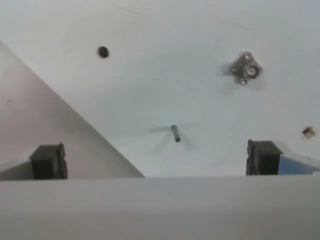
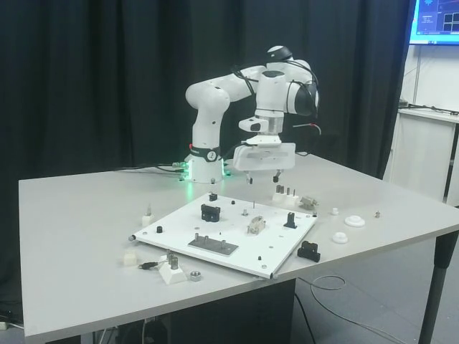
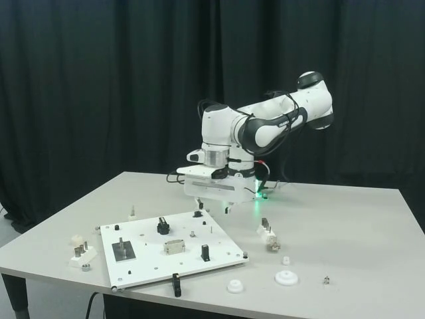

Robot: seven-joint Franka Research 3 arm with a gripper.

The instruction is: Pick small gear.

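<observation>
- Grey table (image 2: 79, 215): carrying everything; the work is happening on its bare strip beside the white board (image 2: 280, 252).
- White Franka arm (image 3: 265, 129): hanging over the board's far edge, wrist pointing down.
- Gripper (image 1: 155, 159): fingers spread wide, nothing between them. The wrist view is showing only board surface, a thin upright pin (image 1: 176, 133) and a metal connector (image 1: 245, 68); no gear in it.
- Larger white gear (image 3: 287, 278): lying flat on the table, near the target. Judging it the easy mistake.
- Small gear (image 3: 234, 286): lying flat on the table just off the board's near corner, well apart from the gripper.
- Doing it well, as I am judging it: carrying the gripper high across the board's standing parts, centring over the small gear, keeping the fingers wide, descending straight, closing across its rim.
</observation>
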